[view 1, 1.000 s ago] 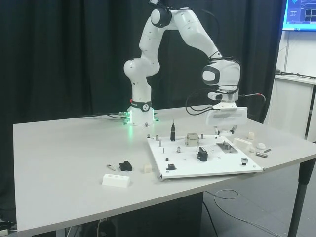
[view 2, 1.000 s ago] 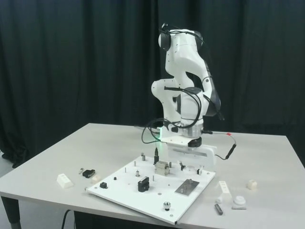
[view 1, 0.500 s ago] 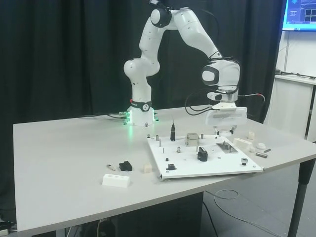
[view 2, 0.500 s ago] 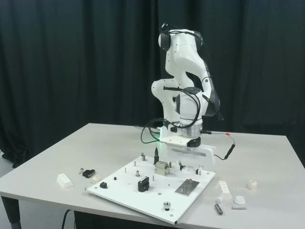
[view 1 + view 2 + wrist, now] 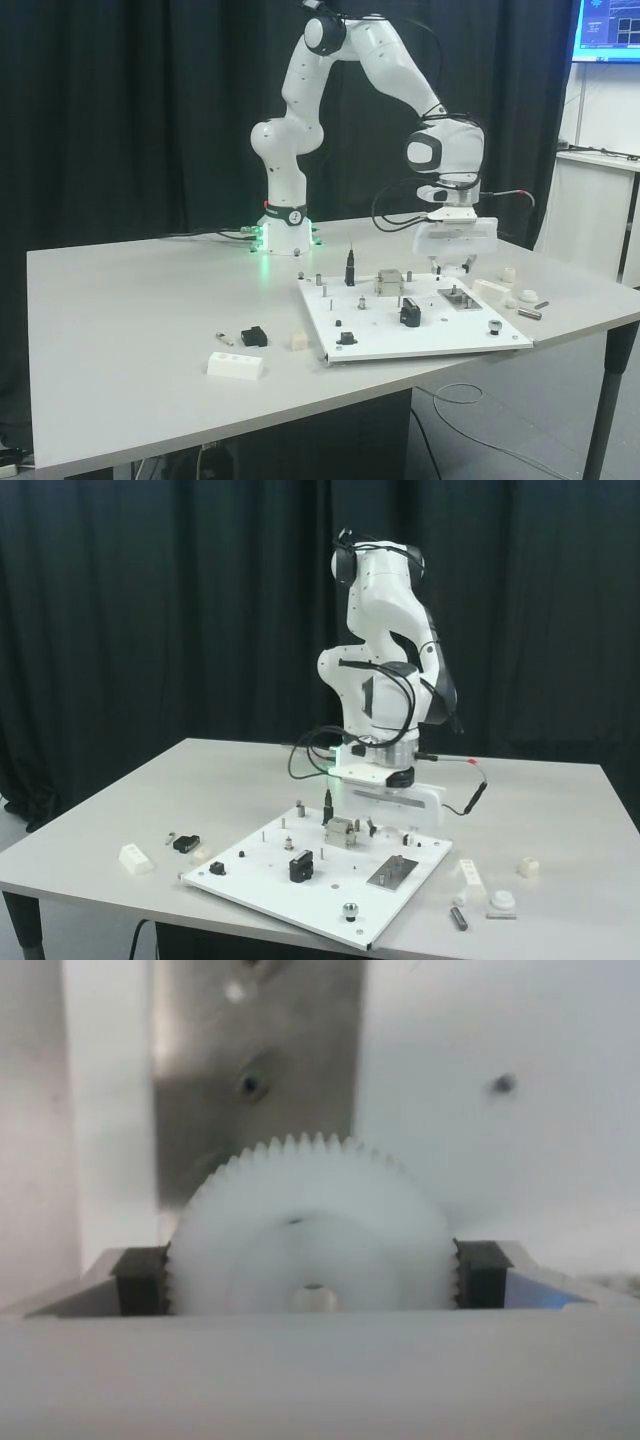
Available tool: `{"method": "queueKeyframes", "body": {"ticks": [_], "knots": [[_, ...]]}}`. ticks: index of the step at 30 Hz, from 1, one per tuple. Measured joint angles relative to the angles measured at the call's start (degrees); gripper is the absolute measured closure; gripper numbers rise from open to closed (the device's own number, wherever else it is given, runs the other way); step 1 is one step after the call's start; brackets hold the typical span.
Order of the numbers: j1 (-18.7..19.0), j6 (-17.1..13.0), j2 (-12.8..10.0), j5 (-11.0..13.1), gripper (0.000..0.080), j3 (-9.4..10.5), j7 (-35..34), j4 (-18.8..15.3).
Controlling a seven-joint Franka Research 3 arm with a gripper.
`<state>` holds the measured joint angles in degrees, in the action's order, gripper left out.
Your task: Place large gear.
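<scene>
In the wrist view, the large gear (image 5: 312, 1245) fills the space between the two black pads (image 5: 139, 1280), its toothed rim pressed against both; the gripper (image 5: 312, 1282) is clamped on it edge to edge, so the fingers stand apart by the gear's full width. The gear hangs clear of the white board (image 5: 520, 1110) beneath, and a grey metal plate (image 5: 255, 1055) with a small hole lies under and beyond it.

From the first room view, the gripper (image 5: 450, 262) sits above the back part of the assembly board (image 5: 420, 330), above the metal plate (image 5: 459, 297). Against the pictures of a second ago, the wrist has shifted a little toward the arm's base side and the hand has lifted slightly; in the second room view the gripper (image 5: 390, 825) now hangs a touch higher over the board (image 5: 330, 880) than before. That reads as a carry toward a mounting pin, not a descent: the gear is not yet placed. Which peg it is meant for cannot be told from here.

Farther back, the arm's base (image 5: 283, 235) glows green on the grey table (image 5: 130, 300).
</scene>
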<state>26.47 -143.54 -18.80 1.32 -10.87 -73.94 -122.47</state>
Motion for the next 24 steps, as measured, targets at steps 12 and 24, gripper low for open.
{"method": "queueKeyframes", "body": {"ticks": [12,24], "knots": [[-3.5,0.2,0.3,-3.7,0.0207,-3.75,4.4,0.4],[-12.8,1.6,1.3,-5.4,0.0207,-5.41,15.4,0.4]]}}
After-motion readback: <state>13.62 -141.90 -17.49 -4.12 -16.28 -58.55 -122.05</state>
